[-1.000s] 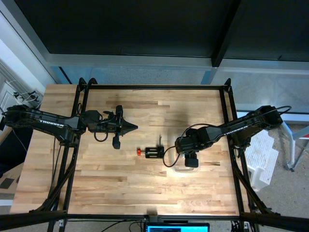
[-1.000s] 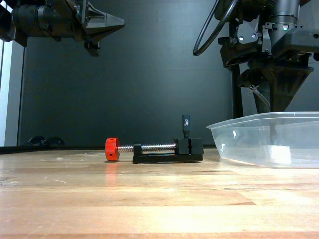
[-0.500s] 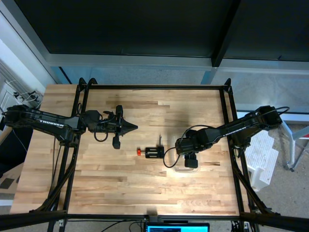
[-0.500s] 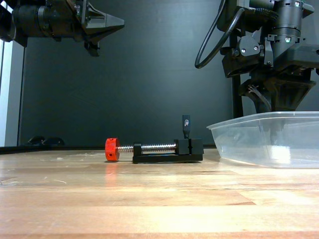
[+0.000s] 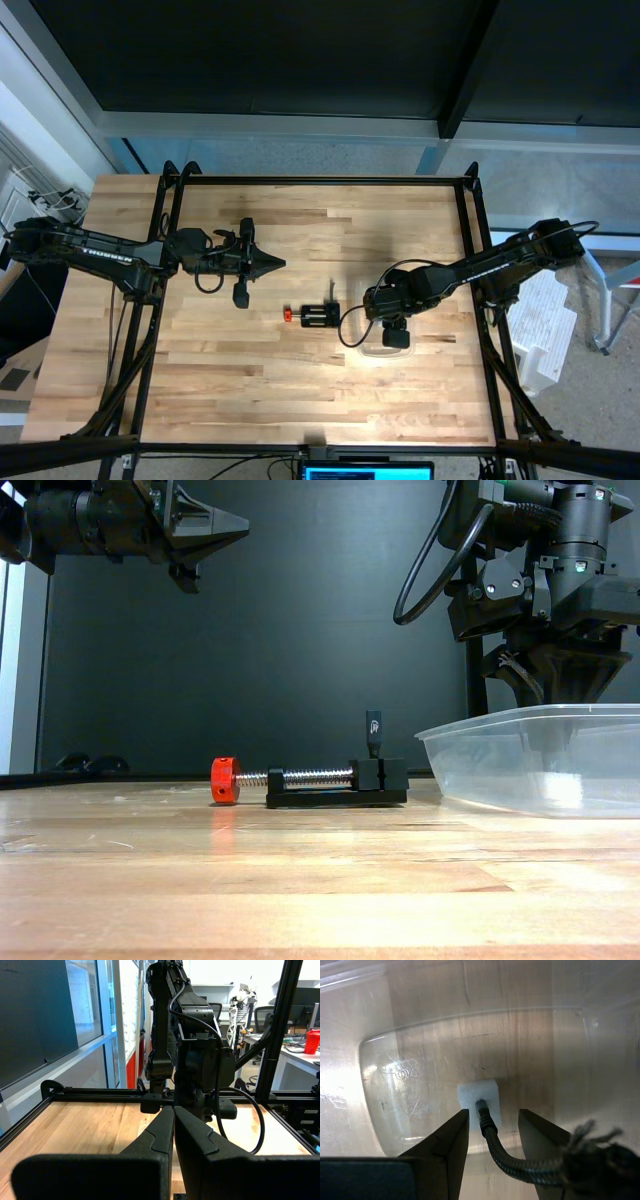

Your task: Pick the USB-C connector and install on taskboard

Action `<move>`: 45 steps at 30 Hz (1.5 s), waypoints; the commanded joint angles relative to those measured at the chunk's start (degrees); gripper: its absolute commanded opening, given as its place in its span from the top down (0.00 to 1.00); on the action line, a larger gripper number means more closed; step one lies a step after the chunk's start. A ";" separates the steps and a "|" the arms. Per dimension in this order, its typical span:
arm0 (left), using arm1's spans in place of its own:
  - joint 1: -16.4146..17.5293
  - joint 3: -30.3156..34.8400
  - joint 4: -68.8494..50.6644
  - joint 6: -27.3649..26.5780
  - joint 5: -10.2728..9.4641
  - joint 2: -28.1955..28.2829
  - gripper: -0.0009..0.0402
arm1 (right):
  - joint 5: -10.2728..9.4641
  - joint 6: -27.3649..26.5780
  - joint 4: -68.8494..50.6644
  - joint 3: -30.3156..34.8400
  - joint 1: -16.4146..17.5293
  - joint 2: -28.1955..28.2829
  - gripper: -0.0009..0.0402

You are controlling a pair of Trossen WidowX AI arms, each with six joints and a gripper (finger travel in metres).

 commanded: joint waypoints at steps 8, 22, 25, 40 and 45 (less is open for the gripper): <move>0.00 0.00 0.00 0.00 0.00 0.00 0.98 | -0.02 -0.81 0.24 -0.02 0.13 -0.02 0.80; 0.00 0.00 0.00 0.00 0.00 0.00 0.98 | -0.04 -1.33 0.50 -0.09 0.13 -0.04 0.98; 0.00 0.00 0.00 0.00 0.00 0.00 0.98 | -0.02 -1.31 0.50 -0.09 0.15 -0.04 0.97; 0.00 0.00 0.00 0.00 0.00 0.00 0.98 | -0.46 -1.31 -0.72 0.96 0.15 -1.90 0.98; 0.02 0.00 0.00 0.00 0.00 0.00 0.98 | -0.44 -1.31 -3.28 2.14 0.13 -3.48 0.98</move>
